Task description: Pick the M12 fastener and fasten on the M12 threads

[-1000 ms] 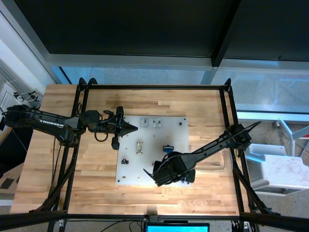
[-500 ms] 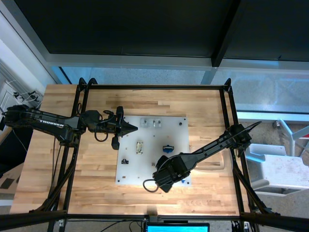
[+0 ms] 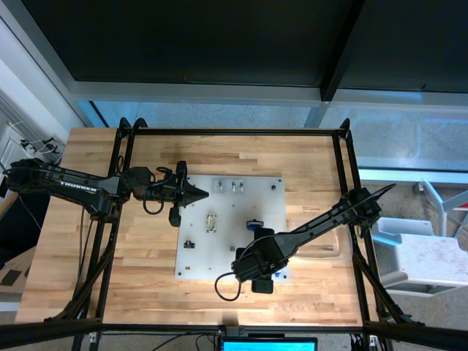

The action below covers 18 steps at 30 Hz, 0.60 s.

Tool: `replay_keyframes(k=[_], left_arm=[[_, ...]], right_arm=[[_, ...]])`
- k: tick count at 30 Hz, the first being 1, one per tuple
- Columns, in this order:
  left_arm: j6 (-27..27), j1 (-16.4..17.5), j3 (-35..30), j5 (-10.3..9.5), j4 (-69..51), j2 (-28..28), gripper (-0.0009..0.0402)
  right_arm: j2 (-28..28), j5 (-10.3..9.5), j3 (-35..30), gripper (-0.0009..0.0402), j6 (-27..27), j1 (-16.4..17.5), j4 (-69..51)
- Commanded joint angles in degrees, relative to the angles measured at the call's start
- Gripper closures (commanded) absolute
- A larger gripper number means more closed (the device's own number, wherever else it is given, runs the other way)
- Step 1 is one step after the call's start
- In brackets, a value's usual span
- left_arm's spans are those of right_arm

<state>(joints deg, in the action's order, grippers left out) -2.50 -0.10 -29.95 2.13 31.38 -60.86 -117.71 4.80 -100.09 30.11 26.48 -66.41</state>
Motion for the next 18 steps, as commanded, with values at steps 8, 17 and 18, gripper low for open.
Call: replay_keyframes(k=[8, 17, 18], left_arm=[[0.02, 0.00, 0.00, 0.02, 0.00, 0.00, 0.0393], [0.02, 0.02, 0.00, 0.02, 0.00, 0.00, 0.0393], [0.02, 0.00, 0.00, 0.02, 0.00, 0.00, 0.0393]], right_arm=[[-0.02, 0.22, 0.92, 0.0381, -3.56, 0.07, 2.36], [-0.13, 3.06, 4.15, 0.0394, -3.52, 0.63, 5.70], [-0.13, 3.21, 4.61, 0.0394, -3.54, 0.72, 5.81]])
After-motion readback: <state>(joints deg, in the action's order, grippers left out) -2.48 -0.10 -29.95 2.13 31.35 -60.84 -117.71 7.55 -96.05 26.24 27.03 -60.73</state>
